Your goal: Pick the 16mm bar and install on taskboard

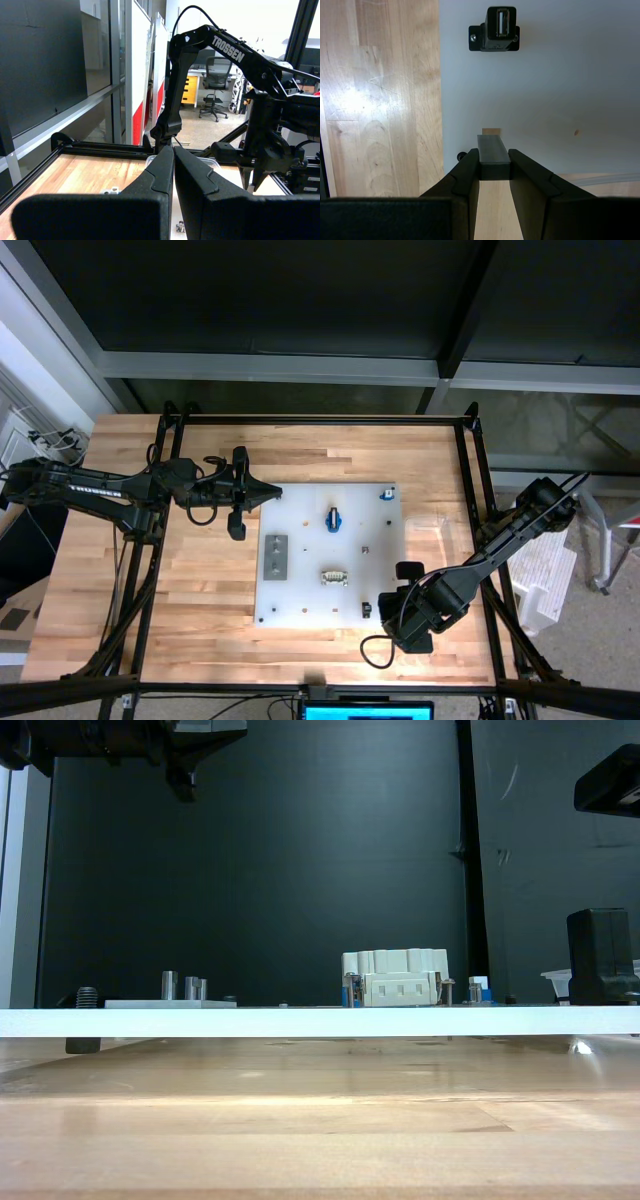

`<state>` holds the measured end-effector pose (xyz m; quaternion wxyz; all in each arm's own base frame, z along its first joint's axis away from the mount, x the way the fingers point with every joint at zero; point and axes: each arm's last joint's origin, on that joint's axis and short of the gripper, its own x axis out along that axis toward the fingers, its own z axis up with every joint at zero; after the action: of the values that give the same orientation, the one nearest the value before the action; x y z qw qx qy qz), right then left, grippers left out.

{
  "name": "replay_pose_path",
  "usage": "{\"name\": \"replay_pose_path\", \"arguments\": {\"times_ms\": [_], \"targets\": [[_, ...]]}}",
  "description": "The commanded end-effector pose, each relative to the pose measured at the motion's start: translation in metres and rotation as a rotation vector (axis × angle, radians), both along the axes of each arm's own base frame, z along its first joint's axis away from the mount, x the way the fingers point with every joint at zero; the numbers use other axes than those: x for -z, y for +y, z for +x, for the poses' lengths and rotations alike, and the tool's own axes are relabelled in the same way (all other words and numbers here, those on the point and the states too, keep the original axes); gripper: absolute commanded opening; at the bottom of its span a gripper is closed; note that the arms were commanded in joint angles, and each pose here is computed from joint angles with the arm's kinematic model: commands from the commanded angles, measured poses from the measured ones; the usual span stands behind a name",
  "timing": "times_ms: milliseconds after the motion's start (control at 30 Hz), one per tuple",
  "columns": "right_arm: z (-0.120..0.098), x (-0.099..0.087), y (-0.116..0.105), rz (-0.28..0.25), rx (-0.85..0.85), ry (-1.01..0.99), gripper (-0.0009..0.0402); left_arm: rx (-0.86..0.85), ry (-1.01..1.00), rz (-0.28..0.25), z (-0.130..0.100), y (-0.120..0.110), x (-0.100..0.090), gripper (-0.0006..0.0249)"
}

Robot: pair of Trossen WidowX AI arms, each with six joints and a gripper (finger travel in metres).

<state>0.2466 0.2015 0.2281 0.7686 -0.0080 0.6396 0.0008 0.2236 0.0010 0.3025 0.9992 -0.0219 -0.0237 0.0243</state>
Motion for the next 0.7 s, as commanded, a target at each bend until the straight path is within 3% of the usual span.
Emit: {"name": "replay_pose_path", "arguments": {"times_ms": [33, 700], "targets": [[-0.0002, 0.0036, -0.0003, 0.000, 0.002, 0.002, 0.0002, 0.000, -0.001, 0.000, 0.0000, 0.0000, -0.0002, 0.0000], [-0.0016, 0.0108, -0.0024, -0.015, 0.021, 0.000, 0.0002, 0.000, -0.001, 0.000, 0.0000, 0.0001, -0.0002, 0.0000]]}}
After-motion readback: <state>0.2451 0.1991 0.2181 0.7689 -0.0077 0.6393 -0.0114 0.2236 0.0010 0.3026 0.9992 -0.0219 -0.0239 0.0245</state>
